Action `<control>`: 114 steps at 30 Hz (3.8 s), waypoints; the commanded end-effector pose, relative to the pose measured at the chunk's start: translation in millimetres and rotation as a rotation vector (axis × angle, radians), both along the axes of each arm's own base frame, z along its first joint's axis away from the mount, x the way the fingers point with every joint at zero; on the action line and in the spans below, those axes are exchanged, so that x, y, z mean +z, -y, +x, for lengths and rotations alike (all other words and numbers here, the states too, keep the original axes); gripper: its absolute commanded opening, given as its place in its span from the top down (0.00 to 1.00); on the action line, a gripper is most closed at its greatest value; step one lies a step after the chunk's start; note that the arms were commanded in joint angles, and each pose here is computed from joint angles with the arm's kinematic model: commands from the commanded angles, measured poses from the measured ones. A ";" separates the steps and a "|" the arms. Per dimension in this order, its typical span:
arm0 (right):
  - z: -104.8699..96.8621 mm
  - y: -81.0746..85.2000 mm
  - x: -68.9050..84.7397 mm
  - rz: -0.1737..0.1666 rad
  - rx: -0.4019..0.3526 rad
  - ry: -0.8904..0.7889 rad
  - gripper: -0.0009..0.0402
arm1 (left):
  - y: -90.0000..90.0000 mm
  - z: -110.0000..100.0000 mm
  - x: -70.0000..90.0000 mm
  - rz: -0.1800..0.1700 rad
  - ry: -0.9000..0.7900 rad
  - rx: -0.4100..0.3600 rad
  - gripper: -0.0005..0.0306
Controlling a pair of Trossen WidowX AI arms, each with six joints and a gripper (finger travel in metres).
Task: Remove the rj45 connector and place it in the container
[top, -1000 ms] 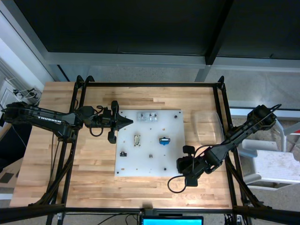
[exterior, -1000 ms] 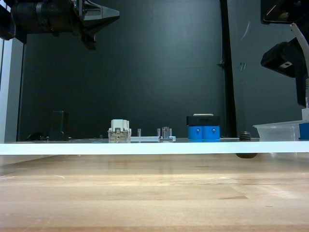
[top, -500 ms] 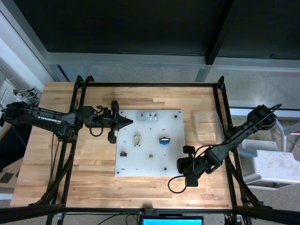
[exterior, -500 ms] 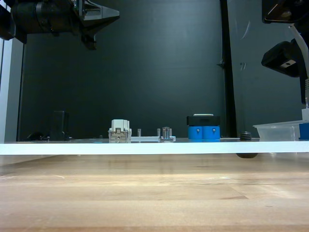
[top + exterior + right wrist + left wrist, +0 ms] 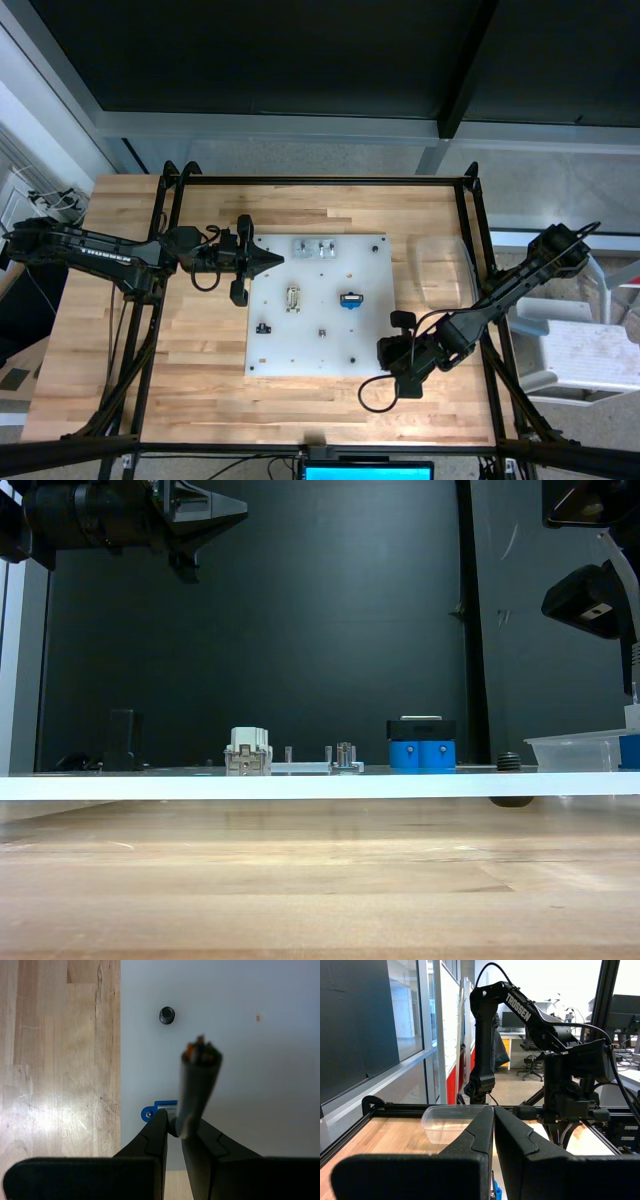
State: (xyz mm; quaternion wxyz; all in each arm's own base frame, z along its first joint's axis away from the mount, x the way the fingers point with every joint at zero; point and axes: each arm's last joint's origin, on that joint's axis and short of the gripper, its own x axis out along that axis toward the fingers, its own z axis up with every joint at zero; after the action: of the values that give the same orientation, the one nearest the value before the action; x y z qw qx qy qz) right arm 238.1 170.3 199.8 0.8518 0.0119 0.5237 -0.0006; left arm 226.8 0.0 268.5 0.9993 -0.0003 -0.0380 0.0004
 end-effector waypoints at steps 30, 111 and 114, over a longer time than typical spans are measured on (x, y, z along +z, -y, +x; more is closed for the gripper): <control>-15.1 22.7 55.3 0.055 -0.024 0.079 0.98 | 0.0 0.0 0.1 0.000 0.000 0.000 0.98; -135.5 175.8 45.5 -0.048 -0.462 -0.214 0.71 | -0.1 0.1 0.1 0.000 0.000 0.000 0.98; -135.5 175.7 45.5 -0.049 -0.461 -0.214 0.65 | -0.1 0.0 0.2 0.000 0.001 0.000 0.98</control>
State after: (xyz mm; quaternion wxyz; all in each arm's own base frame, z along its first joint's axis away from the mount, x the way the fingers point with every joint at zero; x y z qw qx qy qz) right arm 102.4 -5.5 244.9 0.7686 0.1110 0.5944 -0.2091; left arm 226.8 0.0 268.6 0.9993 -0.0001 -0.0382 0.0002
